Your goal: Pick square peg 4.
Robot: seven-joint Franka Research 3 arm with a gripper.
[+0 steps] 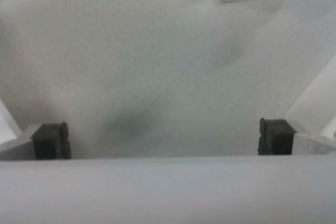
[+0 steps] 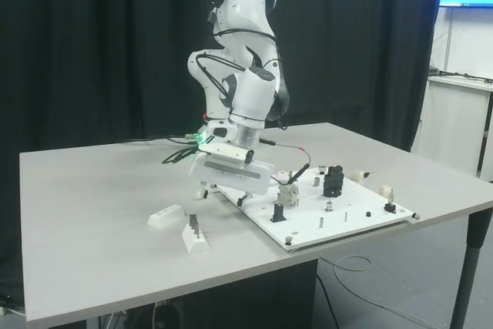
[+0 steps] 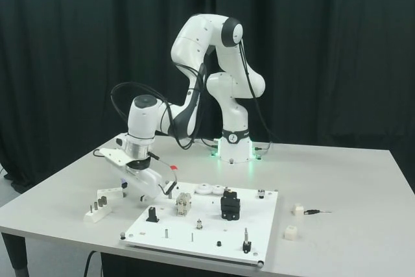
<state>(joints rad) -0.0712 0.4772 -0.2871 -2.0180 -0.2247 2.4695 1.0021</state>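
1. The white Franka arm [image 3: 194, 50] is seen bent low toward the lower left of the second room view, with its gripper [image 1: 163, 140] held just above the grey tabletop [image 3: 337, 180]

2. In the wrist view the two black fingers [image 1: 51, 141] are seen spread wide apart, with nothing between them but bare tabletop; they are open and empty

3. Two white peg holders are seen at the lower left of the first room view: a low block [image 2: 165, 216] and a second holder [image 2: 194, 235] carrying small dark upright pegs. In the second room view a row of such pegs is shown in a peg holder [image 3: 98, 209] at the lower left, near the gripper but apart from it

4. Square peg 4 is judged to stand in one of these holders; which peg it is cannot be told

5. The white assembly board [image 3: 207, 222] is seen just beside the gripper, toward the frame centre

6. Risk is judged as follows: the wrong peg could be taken, since the pegs stand close together and look alike; a neighbouring peg could be knocked by the wide-open fingers; the light holder could be pushed or tipped if the descent is off-centre; the board's edge could be clipped by the wrist
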